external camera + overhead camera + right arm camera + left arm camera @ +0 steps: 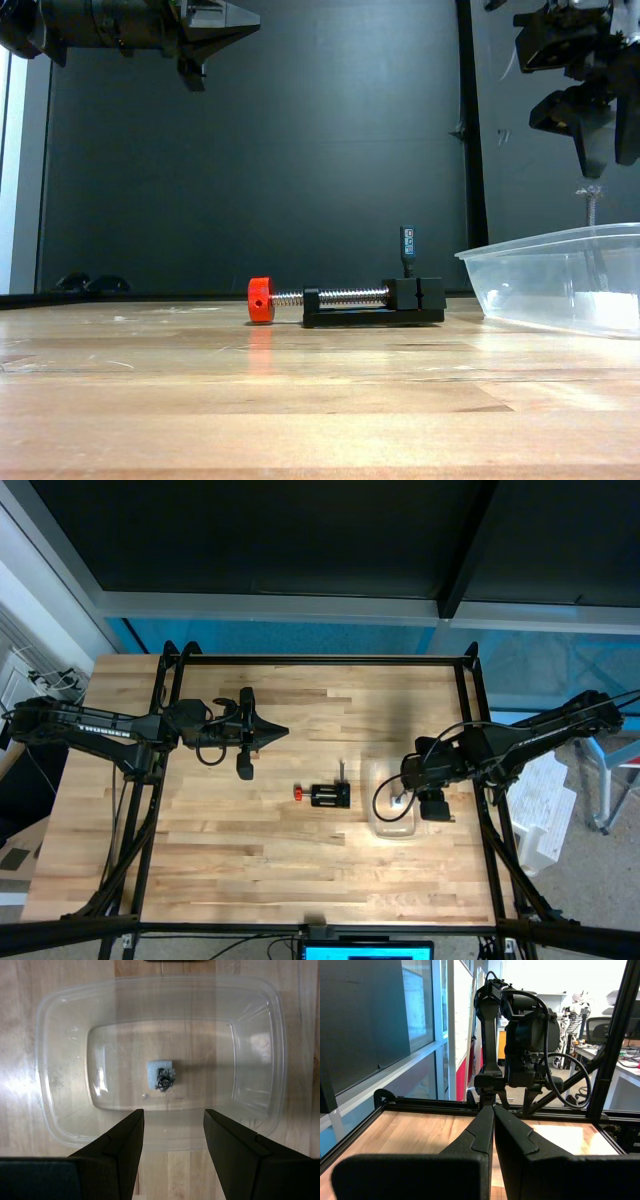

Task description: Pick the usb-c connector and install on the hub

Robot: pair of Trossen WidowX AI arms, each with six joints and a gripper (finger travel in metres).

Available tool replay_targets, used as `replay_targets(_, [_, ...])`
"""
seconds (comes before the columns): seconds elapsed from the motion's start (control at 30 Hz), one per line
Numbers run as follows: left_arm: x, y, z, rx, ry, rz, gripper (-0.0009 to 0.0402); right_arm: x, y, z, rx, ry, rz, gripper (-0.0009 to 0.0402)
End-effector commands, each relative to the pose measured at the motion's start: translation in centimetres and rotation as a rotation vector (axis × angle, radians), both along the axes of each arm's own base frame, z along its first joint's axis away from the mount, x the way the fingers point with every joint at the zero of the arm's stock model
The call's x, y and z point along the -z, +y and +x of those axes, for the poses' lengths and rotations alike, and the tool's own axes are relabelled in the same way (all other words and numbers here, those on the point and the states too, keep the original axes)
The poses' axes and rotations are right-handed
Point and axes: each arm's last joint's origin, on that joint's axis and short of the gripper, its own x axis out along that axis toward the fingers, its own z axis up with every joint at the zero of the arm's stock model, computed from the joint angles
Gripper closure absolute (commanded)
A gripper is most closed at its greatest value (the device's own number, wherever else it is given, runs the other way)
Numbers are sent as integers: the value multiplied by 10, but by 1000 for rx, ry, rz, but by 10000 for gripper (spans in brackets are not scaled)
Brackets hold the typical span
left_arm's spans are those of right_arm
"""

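Pick step is being set up: right tool [173,1114], spread, is being held above connector [164,1081] in tray [50,1060] near the tabletop's [250,860] right edge; straight descent needed. Left tool [493,1108], pressed together, is being kept high over left edge.

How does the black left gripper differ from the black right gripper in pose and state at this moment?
The left gripper is shut, jaws together; the right gripper is open, with a wide gap between its jaws. The left gripper points level, high over the left side of the wooden table; the right gripper points straight down over the clear plastic tray. Both are black and grip nothing.
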Motion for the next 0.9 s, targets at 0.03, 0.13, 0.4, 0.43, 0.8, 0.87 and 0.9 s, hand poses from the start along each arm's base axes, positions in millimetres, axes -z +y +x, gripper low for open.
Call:
replay_targets(0.03, [0, 0, 0, 0, 0, 0, 393, 6, 3, -1, 7, -3, -1, 216])
replay_targets(0.13, [0, 0, 0, 0, 0, 0, 393, 13, 5, 1, 6, 13, -4, 203])
replay_targets(0.4, [0, 0, 0, 0, 0, 0, 393, 26, 9, 12, 7, 36, -30, 193])
replay_targets(0.43, [0, 0, 0, 0, 0, 0, 393, 28, 10, 14, 7, 39, -32, 193])
replay_targets(0.8, [0, 0, 0, 0, 0, 0, 393, 47, 15, 25, 0, 65, -41, 193])
replay_targets(0.87, [0, 0, 0, 0, 0, 0, 393, 52, 16, 26, 0, 68, -42, 194])
replay_targets(0.9, [0, 0, 0, 0, 0, 0, 393, 54, 16, 27, -1, 67, -41, 193])
